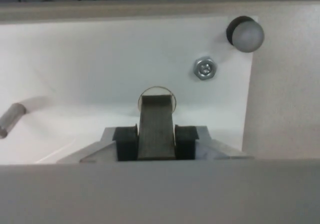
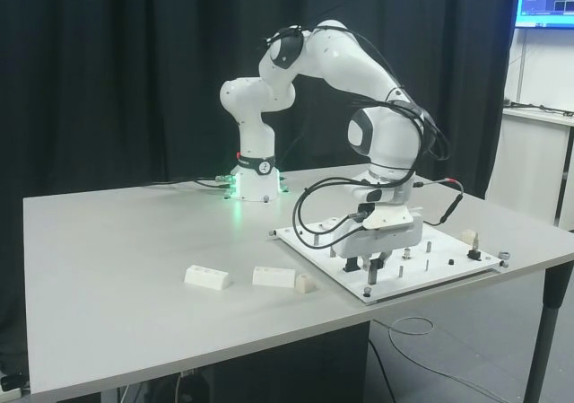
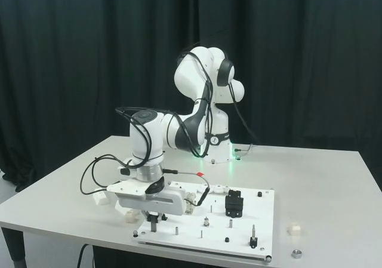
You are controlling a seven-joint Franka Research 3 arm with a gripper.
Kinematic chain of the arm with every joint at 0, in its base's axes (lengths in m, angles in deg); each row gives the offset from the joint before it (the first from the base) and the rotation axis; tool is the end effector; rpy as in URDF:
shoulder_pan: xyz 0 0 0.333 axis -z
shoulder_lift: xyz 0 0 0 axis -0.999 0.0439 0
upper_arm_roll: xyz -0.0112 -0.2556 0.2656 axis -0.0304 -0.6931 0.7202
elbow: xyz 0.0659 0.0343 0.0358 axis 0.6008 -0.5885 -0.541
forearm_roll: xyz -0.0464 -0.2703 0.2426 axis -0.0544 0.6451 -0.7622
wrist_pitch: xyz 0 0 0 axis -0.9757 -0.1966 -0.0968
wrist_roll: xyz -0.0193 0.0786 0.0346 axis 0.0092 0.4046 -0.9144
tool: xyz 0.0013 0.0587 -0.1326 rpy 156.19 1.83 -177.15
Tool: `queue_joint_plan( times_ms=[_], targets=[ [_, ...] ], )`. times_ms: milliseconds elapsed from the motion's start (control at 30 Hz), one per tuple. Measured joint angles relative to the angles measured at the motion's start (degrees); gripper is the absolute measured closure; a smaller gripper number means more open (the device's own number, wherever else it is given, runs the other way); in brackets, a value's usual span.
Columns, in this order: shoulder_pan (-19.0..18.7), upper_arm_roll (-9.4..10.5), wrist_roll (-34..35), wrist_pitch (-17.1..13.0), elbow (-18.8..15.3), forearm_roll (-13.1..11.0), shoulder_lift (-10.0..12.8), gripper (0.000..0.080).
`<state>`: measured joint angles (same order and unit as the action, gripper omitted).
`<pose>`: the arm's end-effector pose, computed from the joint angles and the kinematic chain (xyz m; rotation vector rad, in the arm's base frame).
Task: Insert square peg 4.
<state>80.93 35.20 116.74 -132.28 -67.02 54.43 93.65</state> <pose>0.7489 -0.0534 0.2438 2.8261 -1.1949 -0.1242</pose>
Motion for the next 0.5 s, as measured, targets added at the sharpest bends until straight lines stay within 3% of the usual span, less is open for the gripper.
queue_joint_plan(
  times_ms=[500],
  targets=[
    [0.32,0.03,0.00,-0.41,0.68,-0.06,0.45,0.0649]
  ],
)
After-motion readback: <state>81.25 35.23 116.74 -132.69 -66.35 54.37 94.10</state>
